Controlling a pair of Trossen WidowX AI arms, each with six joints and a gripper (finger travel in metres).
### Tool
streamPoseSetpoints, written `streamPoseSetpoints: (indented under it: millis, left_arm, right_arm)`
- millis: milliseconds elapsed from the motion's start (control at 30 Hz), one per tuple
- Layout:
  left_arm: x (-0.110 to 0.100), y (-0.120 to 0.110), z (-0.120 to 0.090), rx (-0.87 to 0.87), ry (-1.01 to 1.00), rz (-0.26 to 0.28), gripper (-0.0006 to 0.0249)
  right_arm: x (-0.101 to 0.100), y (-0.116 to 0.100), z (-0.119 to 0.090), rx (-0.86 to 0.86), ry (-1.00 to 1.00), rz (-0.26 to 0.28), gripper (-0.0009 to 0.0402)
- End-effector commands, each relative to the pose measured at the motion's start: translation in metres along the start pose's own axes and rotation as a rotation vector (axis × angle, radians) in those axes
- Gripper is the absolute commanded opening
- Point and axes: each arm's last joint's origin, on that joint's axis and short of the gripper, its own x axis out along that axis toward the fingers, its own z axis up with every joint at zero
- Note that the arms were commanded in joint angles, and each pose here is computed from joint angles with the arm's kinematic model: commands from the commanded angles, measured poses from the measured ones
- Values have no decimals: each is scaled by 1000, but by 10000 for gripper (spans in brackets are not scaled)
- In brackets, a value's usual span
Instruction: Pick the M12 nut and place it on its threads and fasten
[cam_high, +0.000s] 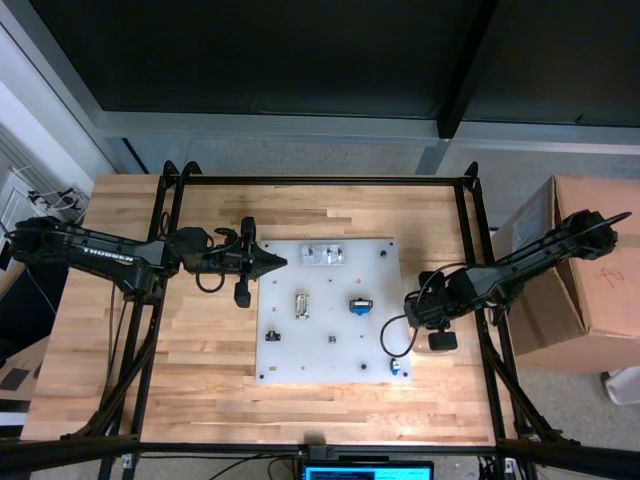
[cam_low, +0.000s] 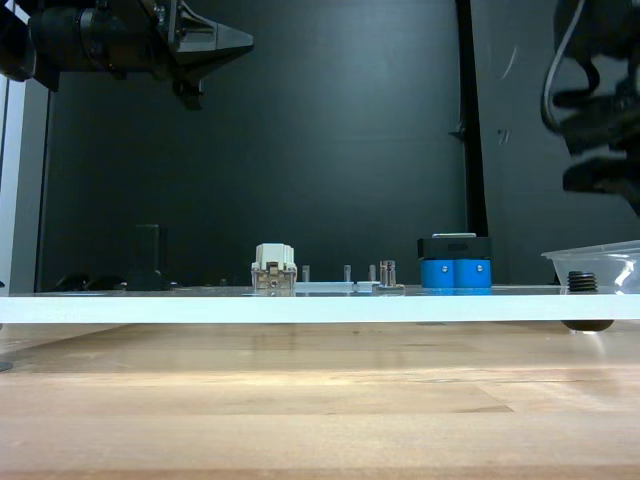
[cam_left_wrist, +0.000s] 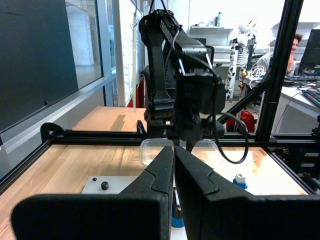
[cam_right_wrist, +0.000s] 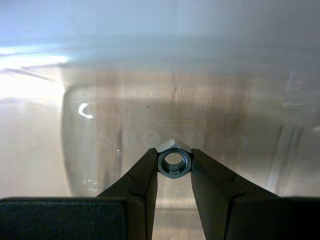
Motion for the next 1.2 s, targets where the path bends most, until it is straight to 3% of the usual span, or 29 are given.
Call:
streamPoseSetpoints:
  millis: [33,200,467,633,800,900,1200]
  left_arm:
    - [0,0,0,0,0,0,0]
    - [0,0,0,0,0,0,0]
    - [0,0,0,0,0,0,0]
    - [0,0,0,0,0,0,0]
    - [0,0,0,0,0,0,0]
    - [0,0,0,0,0,0,0]
    - [0,0,0,0,0,0,0]
  right_arm:
    - [-13,1,6,6,-9,5,5]
    - [-28,3,13,5,-31,13,4]
    - [-33,13,41,20,-14,33,4]
    - [-39,22,69,77,22,23,4]
    - [-47,37,108,167,10,95,4]
    - [-46,47,129,197,12,103,4]
    - [-35,74,165,236,40,98,4]
